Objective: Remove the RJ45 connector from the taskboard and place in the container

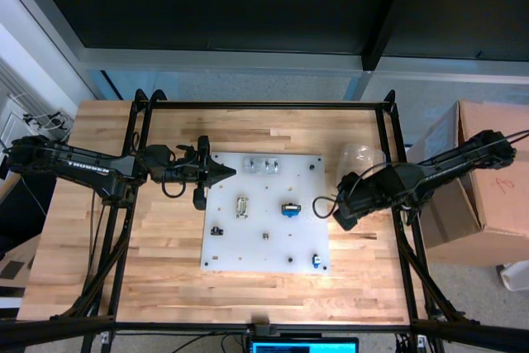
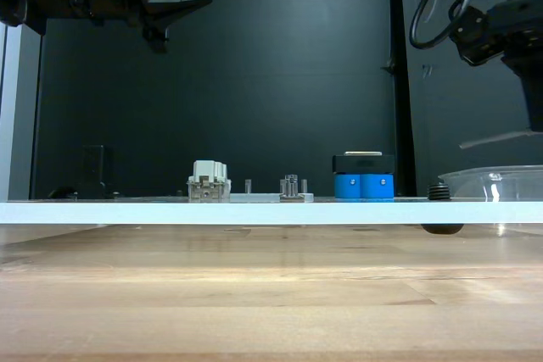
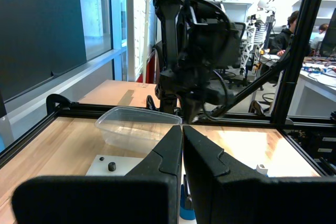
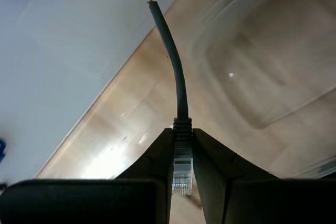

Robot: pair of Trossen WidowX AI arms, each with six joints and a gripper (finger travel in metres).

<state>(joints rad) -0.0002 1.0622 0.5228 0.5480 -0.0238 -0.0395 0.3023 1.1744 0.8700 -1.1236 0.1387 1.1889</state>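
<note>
The right gripper point(image 4: 182, 131) pinches the connector point(image 4: 182, 171) lengthwise, cable point(image 4: 177, 66) trailing forward, off the board point(image 4: 79, 40), with the container point(image 4: 273, 51) just beyond. The left gripper point(image 3: 182, 129), closed and empty, hovers over the board's left edge.

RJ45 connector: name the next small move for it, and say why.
Probably swing the right gripper sideways until the RJ45 connector hangs over the clear container, then open. The connector is clamped between the fingers, clear of the taskboard, above the wooden table beside the container's rim. The left gripper, shut, hovers over the board's left edge.
</note>
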